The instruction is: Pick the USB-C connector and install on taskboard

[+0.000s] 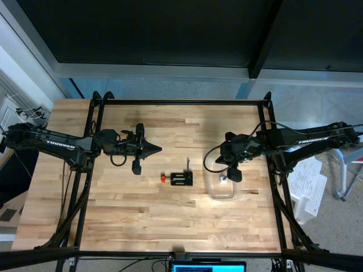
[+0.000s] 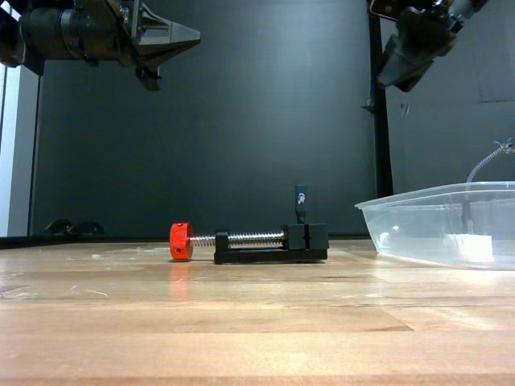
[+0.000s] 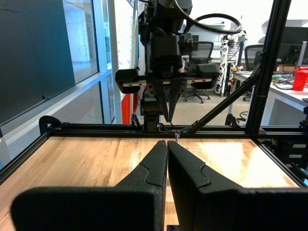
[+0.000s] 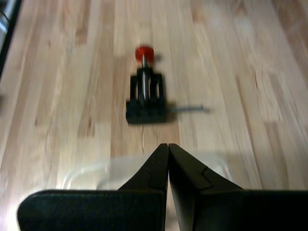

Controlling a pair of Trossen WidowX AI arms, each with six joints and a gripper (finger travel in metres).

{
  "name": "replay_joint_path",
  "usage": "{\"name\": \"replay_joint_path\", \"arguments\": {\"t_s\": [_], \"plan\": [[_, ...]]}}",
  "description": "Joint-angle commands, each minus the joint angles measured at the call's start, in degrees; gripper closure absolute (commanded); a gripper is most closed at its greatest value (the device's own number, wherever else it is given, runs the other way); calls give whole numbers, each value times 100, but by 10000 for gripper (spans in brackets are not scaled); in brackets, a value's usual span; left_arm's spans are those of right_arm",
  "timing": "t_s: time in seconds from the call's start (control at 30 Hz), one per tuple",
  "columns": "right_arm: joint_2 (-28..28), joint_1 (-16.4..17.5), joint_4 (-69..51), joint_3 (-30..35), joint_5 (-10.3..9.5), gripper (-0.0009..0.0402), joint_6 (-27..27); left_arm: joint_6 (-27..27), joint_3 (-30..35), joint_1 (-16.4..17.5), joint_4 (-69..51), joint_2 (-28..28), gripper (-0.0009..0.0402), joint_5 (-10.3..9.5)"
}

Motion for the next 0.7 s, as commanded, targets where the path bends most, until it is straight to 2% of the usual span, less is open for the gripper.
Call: {"name": "replay_joint_path", "arguments": {"t_s": [0.03,0.23,0.33,0.7], "plan": [[31,24,-586,192,-20,393,127,0,2,2,0,2,393,2],[103,59,-1338,396,-66,393,289,0,2,2,0,2,393,2],[186,74,-1602,431,-201,393,385,0,2,0,0,2,393,2],[782,249,-2507,885,-199,393,535,0,2,2,0,2,393,2]]}}
